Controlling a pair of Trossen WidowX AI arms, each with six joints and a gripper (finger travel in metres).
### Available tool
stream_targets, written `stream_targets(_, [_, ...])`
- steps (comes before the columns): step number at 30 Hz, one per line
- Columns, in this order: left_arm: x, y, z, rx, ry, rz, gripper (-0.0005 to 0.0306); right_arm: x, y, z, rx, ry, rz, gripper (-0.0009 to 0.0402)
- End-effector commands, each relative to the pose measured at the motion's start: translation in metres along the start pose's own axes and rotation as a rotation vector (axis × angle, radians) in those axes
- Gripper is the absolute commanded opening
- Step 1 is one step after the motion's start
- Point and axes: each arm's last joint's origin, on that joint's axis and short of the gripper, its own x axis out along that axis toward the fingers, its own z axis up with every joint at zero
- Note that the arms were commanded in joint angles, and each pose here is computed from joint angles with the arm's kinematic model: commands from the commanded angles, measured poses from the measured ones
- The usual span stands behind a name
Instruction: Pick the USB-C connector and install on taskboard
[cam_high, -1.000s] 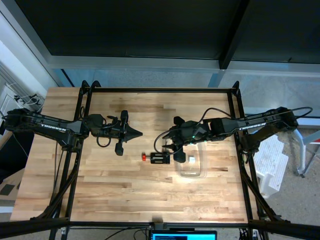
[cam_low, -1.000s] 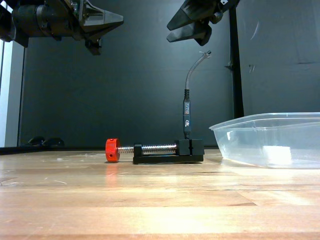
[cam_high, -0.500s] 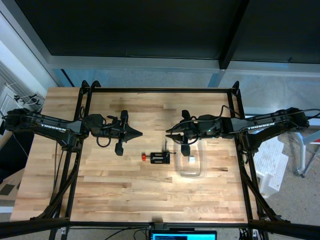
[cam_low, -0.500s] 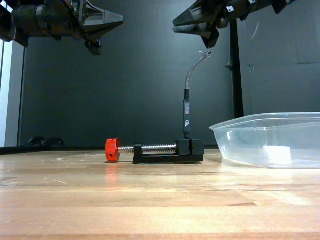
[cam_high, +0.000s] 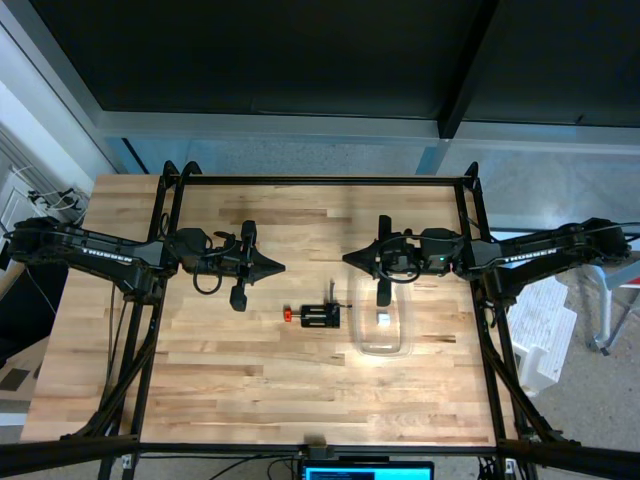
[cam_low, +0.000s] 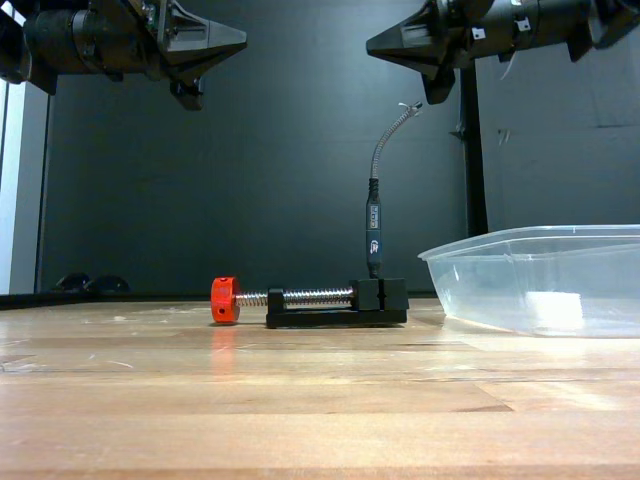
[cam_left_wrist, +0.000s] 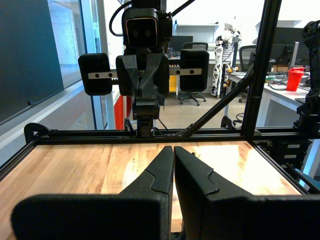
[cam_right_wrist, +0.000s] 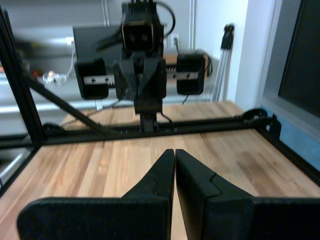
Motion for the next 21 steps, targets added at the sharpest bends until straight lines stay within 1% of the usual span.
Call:
stream_targets(1, [0.0,0.0,0.0002,0.0,-0.001,0.0,0.0,-0.0045,-0.0004,-0.0063,0.005,-0.034,0.02,0.0001])
stream_targets(5, [0.0,0.0,0.0002,0.0,-0.001,0.0,0.0,-0.0081,-0.0011,-0.0116,0.007,-0.044,0.024,0.0])
stream_targets(7, [0.0,0.0,0.0001,0.0,0.0,0.0,0.0,-0.0091,-0.0008,-0.0121,0.003,-0.046,0.039,0.0])
stream_targets(10, [0.0,0.0,0.0001,0.0,0.0,0.0,0.0,-0.0091,-0.0008,-0.0121,0.003,-0.046,0.041,0.0])
stream_targets(11, [0.0,0.0001,0.0001,0.0,0.0,0.0,0.0,-0.0091,-0.0006,-0.012,0.003,-0.047,0.049,0.0])
stream_targets(21, [0.0,0.0001,0.0002,0.0,-0.001,0.0,0.0,-0.0092,-0.0004,-0.011,0.003,-0.057,0.051,0.0])
